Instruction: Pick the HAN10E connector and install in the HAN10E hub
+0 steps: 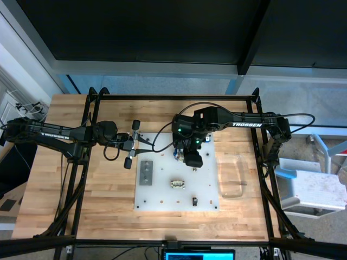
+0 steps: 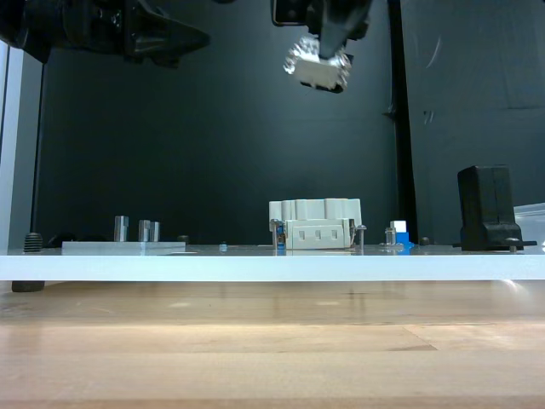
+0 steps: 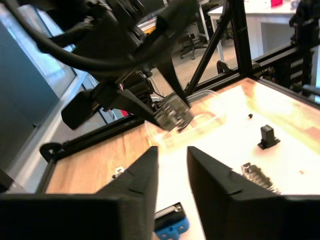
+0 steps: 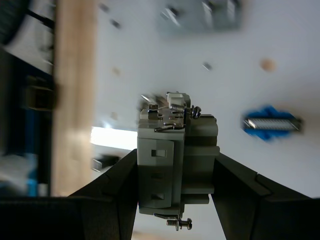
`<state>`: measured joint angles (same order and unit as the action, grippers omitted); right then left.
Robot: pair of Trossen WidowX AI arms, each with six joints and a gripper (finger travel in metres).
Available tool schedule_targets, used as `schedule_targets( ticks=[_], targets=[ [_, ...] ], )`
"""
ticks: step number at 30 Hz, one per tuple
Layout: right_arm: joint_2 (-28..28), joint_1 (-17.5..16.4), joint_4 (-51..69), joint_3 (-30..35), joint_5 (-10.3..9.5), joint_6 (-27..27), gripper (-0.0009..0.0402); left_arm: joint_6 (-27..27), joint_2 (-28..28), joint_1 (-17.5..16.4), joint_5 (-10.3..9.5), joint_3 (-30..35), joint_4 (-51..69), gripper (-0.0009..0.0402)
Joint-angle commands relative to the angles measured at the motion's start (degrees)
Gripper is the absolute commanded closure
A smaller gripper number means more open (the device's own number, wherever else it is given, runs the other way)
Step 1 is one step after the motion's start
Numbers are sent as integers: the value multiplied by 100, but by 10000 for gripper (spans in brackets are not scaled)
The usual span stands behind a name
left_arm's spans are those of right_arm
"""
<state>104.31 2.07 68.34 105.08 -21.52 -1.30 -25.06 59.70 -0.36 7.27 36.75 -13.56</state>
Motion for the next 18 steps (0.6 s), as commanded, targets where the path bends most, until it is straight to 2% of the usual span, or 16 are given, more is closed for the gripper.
schedule_targets(
  ticks=[1, 6, 9, 14, 17, 18],
  targets=[
    [4, 55, -365, 94, -313, -33, 336, -186, 87, 0, 7, 17, -26, 254],
    [61, 262, -595, 297, -728, -90, 336, -184, 365, 2, 9, 391, 4, 190],
    [122, 382, -584, 420, -841, -76, 336, -190, 603, 2, 39, 678, 39, 164],
    [122, 511, -728, 448, -879, -107, 336, -269, 953, 0, 50, 1174, 616, 154],
    [122, 557, -763, 459, -1027, -109, 336, -293, 1137, 0, 81, 1360, 636, 159],
    [122, 557, -785, 457, -1023, -105, 336, -293, 1187, 0, 85, 1412, 640, 160]
  ],
)
